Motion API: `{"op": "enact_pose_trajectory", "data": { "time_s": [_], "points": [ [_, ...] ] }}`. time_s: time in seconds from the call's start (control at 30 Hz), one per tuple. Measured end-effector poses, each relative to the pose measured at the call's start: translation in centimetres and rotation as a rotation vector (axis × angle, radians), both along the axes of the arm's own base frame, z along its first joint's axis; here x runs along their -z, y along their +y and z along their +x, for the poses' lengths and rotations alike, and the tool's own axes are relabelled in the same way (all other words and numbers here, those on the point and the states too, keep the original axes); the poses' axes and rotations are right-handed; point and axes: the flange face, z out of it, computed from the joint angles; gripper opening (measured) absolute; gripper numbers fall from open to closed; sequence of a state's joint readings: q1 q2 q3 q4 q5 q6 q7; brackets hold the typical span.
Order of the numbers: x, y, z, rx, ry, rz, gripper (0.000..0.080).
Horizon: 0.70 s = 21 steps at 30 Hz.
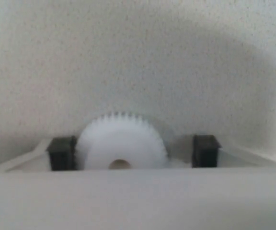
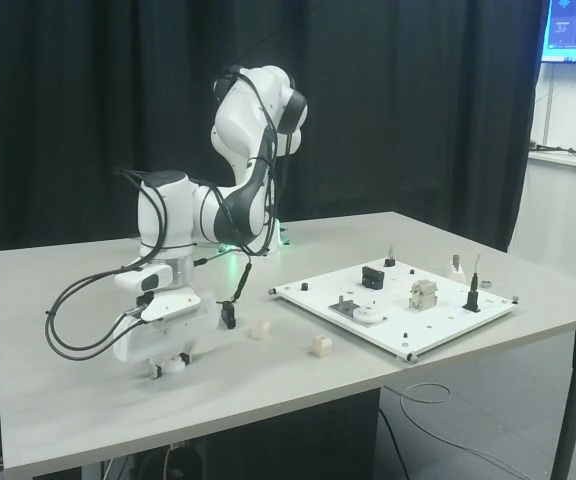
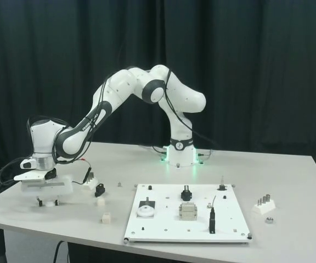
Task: Pick medium gear.
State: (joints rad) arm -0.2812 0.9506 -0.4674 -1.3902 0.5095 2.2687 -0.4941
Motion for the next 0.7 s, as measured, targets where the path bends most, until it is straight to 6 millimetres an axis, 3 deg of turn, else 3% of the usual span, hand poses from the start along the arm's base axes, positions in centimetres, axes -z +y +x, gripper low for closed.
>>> {"op": "enact_pose_trajectory", "data": {
  "time_s": [0.17,0.2,0.4,0.43,0.7],
  "points": [
    [0.0,0.0,0.0,0.001,0.0,0.003,0.0684],
    [0.0,0.0,0.0,0.001,0.0,0.004,0.0464],
    [-0.1,0.1,0.1,0.001,0.0,0.009,0.0464],
    [-0.1,0.1,0.2,0.001,0.001,0.011,0.0397],
    [-1.2,0.0,0.7,-0.003,0.003,0.022,0.0397]
  ]
}}
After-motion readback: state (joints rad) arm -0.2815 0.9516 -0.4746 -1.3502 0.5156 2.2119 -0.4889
